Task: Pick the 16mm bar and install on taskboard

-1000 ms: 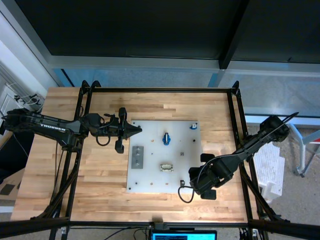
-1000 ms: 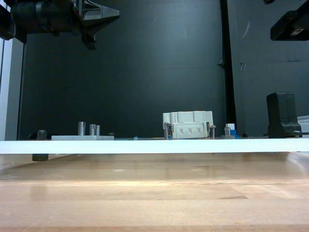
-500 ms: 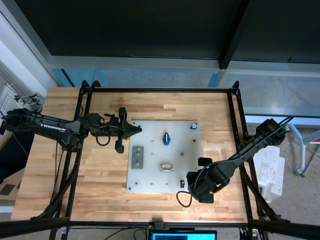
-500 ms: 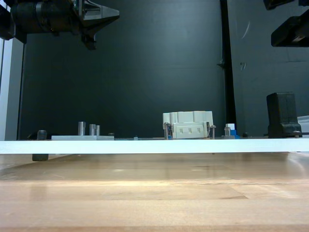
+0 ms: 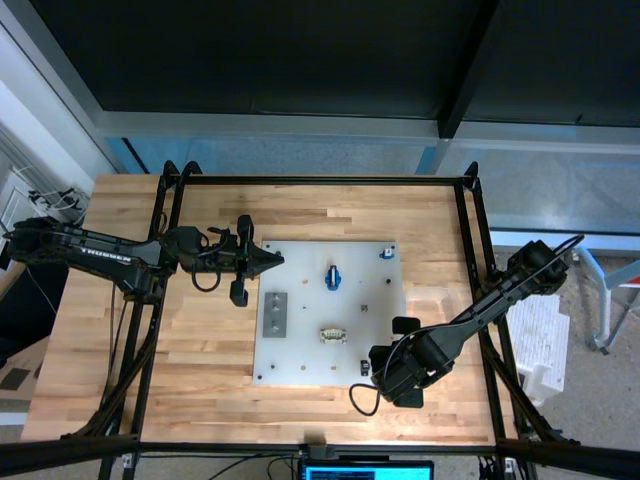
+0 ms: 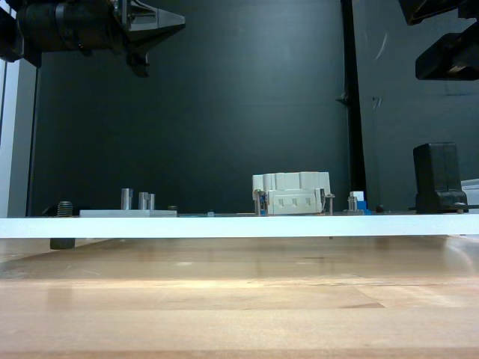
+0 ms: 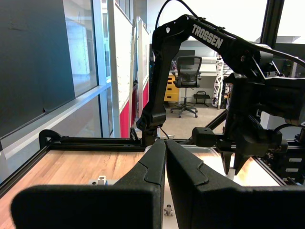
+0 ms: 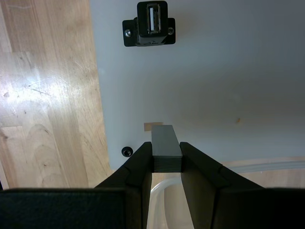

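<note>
1. My right gripper (image 8: pixel 166 152): fingers closed part-way and clamped on the 16mm bar (image 8: pixel 165 138); it hangs above the near right corner of the taskboard (image 5: pixel 300 362), and the low view shows it high above the plate
2. The 16mm bar: short grey metal piece pinched from both sides between my right fingers (image 8: pixel 143 160), its free end reaching just past the fingertips; in the air, not touching the taskboard
3. My left gripper (image 7: pixel 165 157): fingers pressed together with nothing between them; held level and high over the taskboard's far left corner, pointing toward the bench's right edge
4. The taskboard: large square white plate lying flat on the bench (image 5: pixel 190 360), about midway between the bench's left and right edges
5. Grey metal block (image 5: pixel 274 313): on the taskboard beside its left edge; short upright pegs stand on it in the low view
6. Blue knob (image 5: pixel 333 277): on the taskboard, toward its far edge, about midway across
7. Beige connector (image 5: pixel 333 335): on the taskboard near its middle, between the grey metal block and the right edge
8. Black socket block (image 8: pixel 148 23): on the taskboard by its near edge, toward the near right corner; ahead of the bar and apart from it
9. Small black screw (image 8: pixel 126 151): set in the taskboard's near right corner, below my right fingers
</note>
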`<state>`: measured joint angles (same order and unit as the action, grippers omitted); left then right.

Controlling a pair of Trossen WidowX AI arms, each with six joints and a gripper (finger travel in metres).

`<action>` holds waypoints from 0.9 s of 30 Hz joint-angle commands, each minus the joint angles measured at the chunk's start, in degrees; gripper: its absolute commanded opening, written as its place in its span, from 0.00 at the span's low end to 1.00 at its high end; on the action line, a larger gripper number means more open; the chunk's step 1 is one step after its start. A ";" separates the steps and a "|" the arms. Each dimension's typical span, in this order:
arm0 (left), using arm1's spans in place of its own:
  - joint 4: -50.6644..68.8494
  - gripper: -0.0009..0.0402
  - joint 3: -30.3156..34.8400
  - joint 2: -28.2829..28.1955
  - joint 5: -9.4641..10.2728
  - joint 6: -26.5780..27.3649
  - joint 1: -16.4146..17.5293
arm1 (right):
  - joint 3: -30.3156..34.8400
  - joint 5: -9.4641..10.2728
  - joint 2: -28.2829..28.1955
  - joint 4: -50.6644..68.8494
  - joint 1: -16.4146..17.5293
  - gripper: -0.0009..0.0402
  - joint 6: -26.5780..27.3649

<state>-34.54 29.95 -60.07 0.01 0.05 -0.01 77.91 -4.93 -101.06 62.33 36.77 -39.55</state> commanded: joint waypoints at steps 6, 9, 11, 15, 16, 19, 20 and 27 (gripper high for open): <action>0.00 0.02 0.00 -0.02 0.00 0.00 0.02 | -0.20 0.22 0.00 -0.15 0.24 0.03 1.03; 0.00 0.02 0.00 -0.02 0.00 0.00 0.02 | -0.20 0.24 0.00 -0.26 0.31 0.03 1.01; 0.00 0.02 0.00 -0.02 0.00 0.00 0.00 | -0.20 0.24 0.00 -0.28 0.42 0.03 0.98; 0.00 0.02 0.00 -0.02 0.00 0.00 0.00 | -0.13 0.55 -0.74 -0.70 0.52 0.03 0.94; 0.00 0.02 0.00 -0.02 0.00 0.00 0.02 | -0.15 0.52 -0.74 -0.87 0.55 0.03 0.96; 0.00 0.02 0.00 -0.02 0.00 0.00 0.02 | -0.20 0.46 -0.74 -0.63 0.61 0.03 0.94; 0.00 0.02 0.00 -0.02 0.00 0.00 0.02 | -0.20 0.46 -0.74 -0.59 0.63 0.03 0.87; 0.00 0.02 0.00 -0.02 0.00 0.00 0.00 | -1.18 0.04 -0.74 -1.62 0.79 0.03 0.79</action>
<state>-34.52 29.93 -60.10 0.03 0.08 -0.01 76.95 -4.75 -101.86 61.08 37.54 -38.65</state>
